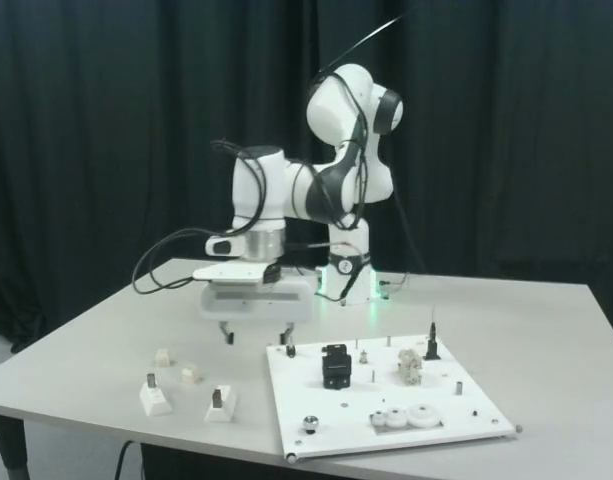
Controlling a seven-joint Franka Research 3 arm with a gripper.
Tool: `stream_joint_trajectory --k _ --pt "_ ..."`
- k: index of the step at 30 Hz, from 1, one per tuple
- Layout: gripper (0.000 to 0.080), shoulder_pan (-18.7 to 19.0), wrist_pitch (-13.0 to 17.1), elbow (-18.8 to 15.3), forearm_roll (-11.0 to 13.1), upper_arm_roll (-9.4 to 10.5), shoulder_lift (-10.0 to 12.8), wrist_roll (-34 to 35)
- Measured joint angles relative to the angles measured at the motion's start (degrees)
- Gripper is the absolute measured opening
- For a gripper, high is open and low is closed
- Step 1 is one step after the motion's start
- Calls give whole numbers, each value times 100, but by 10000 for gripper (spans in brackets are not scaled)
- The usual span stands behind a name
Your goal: Pick square peg 4.
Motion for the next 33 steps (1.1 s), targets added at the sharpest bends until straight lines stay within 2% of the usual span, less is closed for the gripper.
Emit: stream_joint_trajectory --k 10,17,21,33 --pt "800 -821 2 409 23 564 282 -302" --pt "800 -1196 -2 590 94 851 469 -587" --pt "800 -1290 -2 641 147 932 553 -714" --pt "800 -1378 7 733 186 935 793 -868"
